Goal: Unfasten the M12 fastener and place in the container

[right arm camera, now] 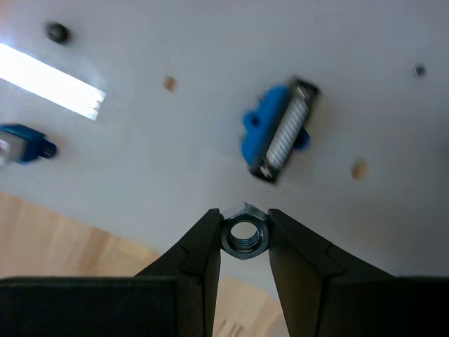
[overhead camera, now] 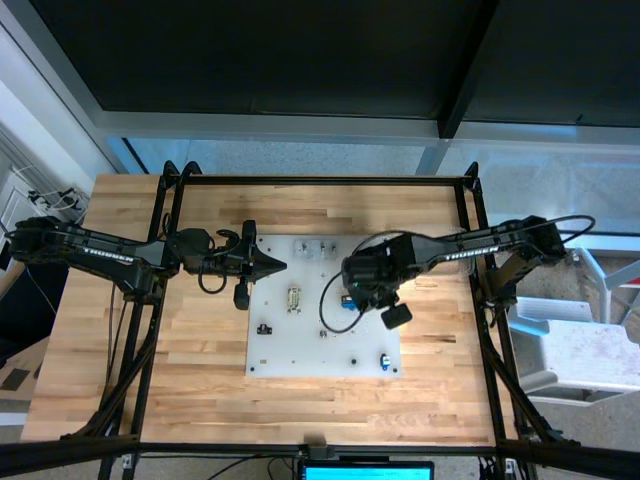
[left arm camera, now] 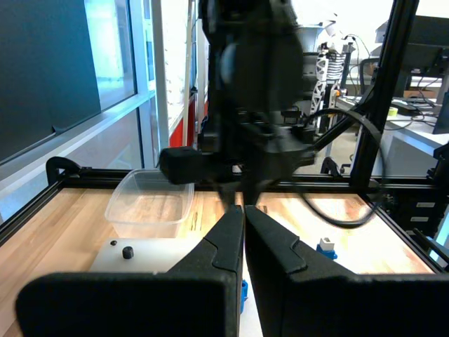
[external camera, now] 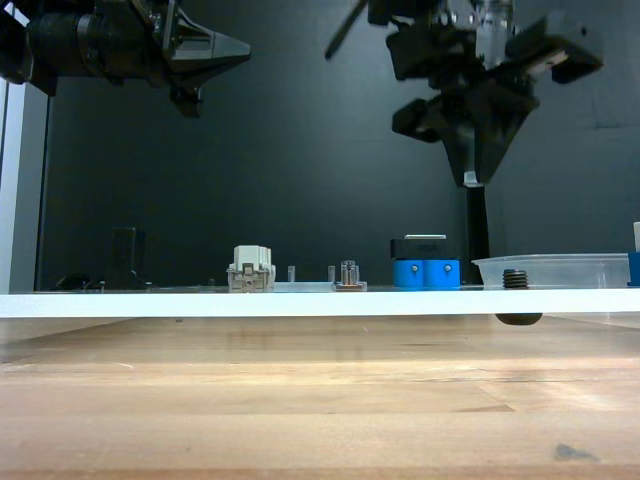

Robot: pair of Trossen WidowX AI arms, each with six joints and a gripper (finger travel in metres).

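The small silver M12 nut [right arm camera: 245,250] is pinched between the fingers of my right gripper [right arm camera: 245,235], seen end-on with its threaded hole showing. That gripper [external camera: 470,178] hangs well above the white board [overhead camera: 300,350], over its right half. The black stud [external camera: 515,278] stands bare with its ribs showing, in front of the clear container [external camera: 565,268]. The left wrist view shows the container [left arm camera: 151,203] empty, just beyond the stud [left arm camera: 128,252]. My left gripper [overhead camera: 280,265] is shut and empty, hovering at the board's far left edge.
A blue connector [right arm camera: 277,140] lies on the board below the right gripper, and a blue-and-white part [overhead camera: 384,362] sits near the board's near right corner. A beige connector [external camera: 250,272] and a small silver post [external camera: 348,276] stand mid-board. Black frame rails surround the table.
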